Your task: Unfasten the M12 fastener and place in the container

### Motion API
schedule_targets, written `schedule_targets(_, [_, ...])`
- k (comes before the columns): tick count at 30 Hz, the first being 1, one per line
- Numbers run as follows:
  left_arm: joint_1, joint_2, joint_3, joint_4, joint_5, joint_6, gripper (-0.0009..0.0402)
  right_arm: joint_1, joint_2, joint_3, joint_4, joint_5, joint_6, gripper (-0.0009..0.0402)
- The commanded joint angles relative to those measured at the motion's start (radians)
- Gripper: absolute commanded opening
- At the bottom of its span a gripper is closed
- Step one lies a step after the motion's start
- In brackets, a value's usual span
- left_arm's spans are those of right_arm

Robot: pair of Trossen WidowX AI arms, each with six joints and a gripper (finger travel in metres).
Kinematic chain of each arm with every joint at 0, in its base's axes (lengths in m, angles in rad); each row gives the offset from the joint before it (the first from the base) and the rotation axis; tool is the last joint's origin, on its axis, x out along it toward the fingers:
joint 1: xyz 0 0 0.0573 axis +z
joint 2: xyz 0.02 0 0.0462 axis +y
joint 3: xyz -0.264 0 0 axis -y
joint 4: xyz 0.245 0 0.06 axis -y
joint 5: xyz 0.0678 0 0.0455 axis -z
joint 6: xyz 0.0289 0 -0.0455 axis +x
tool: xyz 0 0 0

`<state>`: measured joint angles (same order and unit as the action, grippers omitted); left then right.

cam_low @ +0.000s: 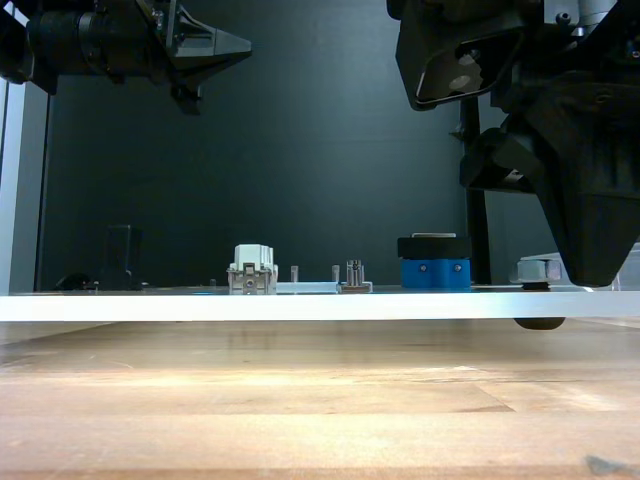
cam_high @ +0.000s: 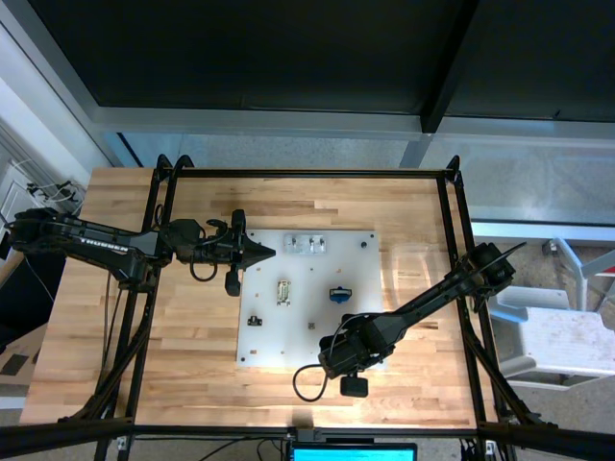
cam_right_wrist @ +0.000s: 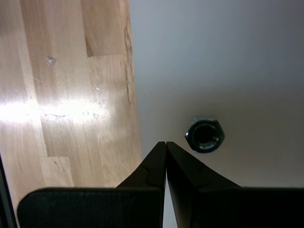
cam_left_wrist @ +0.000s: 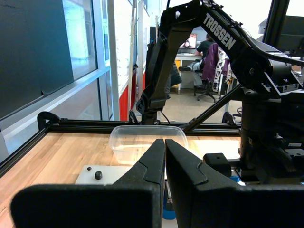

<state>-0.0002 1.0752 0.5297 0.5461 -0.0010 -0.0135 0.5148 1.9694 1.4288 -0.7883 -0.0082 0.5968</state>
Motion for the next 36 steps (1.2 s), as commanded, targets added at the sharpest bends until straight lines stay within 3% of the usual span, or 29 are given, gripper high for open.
schedule_targets(1, [0.000, 0.000, 0.000, 0.000, 0.000, 0.000, 0.0000, 0.000, -0.006, 0.000, -0.014, 0.016, 0.002, 0.0000])
schedule_targets(4, [0.000, 0.000, 0.000, 0.001, 0.000, 0.000, 0.0000, -0.001, -0.010, 0.000, -0.015, 0.021, 0.002, 0.0000])
schedule_targets(6, [0.000, 0.000, 0.000, 0.000, 0.000, 0.000, 0.0000, -0.001, -0.012, 0.000, -0.016, 0.042, 0.004, 0.0000])
schedule_targets(15, [0.000, 0.000, 0.000, 0.000, 0.000, 0.000, 0.0000, -0.002, -0.013, 0.000, -0.027, 0.045, 0.001, 0.0000])
schedule_targets(16, [0.000, 0.000, 0.000, 0.000, 0.000, 0.000, 0.0000, -0.002, -0.015, 0.000, -0.047, 0.076, 0.004, 0.0000])
schedule_targets(19, [0.000, 0.000, 0.000, 0.000, 0.000, 0.000, 0.0000, -0.002, -0.029, 0.000, -0.138, 0.230, 0.084, 0.0000])
schedule_targets(21, [0.000, 0.000, 0.000, 0.000, 0.000, 0.000, 0.0000, -0.002, -0.039, 0.000, -0.162, 0.251, 0.096, 0.0000])
schedule_targets(24, [0.000, 0.000, 0.000, 0.000, 0.000, 0.000, 0.0000, 0.000, -0.053, 0.000, -0.164, 0.240, 0.112, 0.0000])
schedule_targets(26, [0.000, 0.000, 0.000, 0.000, 0.000, 0.000, 0.0000, 0.000, -0.063, 0.000, -0.164, 0.208, 0.124, 0.0000])
schedule_targets(36, [0.000, 0.000, 0.000, 0.000, 0.000, 0.000, 0.0000, 0.000, -0.083, 0.000, -0.091, -0.066, 0.075, 0.0000])
